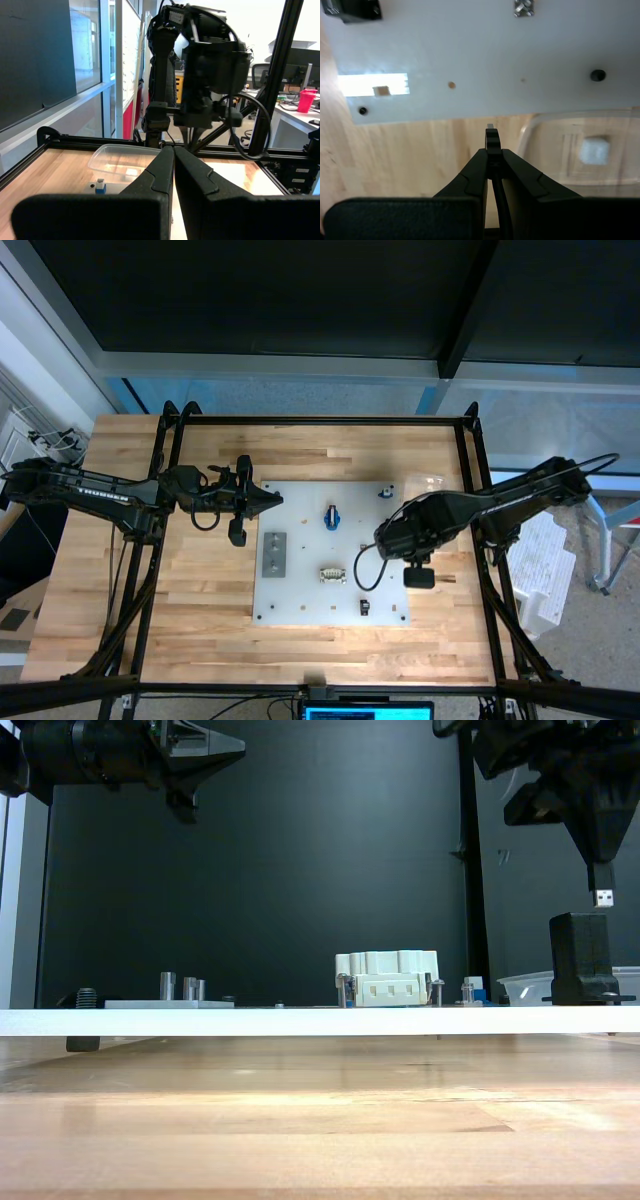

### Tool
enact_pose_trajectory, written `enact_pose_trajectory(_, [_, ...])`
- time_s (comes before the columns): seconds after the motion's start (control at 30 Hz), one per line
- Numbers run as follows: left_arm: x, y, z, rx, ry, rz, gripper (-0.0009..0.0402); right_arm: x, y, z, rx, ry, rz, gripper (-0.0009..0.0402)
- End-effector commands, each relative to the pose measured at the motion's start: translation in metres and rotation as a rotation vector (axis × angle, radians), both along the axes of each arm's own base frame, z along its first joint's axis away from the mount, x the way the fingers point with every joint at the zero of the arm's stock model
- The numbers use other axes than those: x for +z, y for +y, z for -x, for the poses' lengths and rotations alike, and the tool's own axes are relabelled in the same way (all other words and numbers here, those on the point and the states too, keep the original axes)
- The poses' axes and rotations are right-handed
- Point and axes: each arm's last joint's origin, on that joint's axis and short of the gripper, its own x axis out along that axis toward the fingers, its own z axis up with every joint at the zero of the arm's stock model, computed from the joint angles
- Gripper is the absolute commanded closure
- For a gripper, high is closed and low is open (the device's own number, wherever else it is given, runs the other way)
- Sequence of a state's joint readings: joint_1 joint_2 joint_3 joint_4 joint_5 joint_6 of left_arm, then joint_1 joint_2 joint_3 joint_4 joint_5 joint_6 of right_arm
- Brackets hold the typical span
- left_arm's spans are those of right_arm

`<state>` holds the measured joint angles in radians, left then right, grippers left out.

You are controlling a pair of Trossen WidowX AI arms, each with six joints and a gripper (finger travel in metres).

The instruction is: Pick the USB connector and install on taskboard

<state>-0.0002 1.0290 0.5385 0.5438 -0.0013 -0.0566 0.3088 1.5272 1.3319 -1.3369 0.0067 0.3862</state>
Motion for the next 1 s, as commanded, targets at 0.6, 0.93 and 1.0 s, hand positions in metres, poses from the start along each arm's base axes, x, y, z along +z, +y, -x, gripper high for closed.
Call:
enact_pose_trajectory(0.6, [0.0, 0.0, 0.0, 0.0, -0.001, 0.0, 0.0393, 0.001, 0.065, -0.056, 0.02, -0.005, 0.009, 0.0393])
enact_pose_trajectory(0.93, [0.0, 0.0, 0.0, 0.0, -0.001, 0.0, 0.0393, -0.003, 0.083, -0.065, 0.044, -0.004, 0.013, 0.0393])
enact_pose_trajectory(1.0, [0.0, 0.0, 0.0, 0.0, -0.001, 0.0, 0.0393, -0.004, 0.086, -0.068, 0.05, 0.001, 0.015, 0.0393])
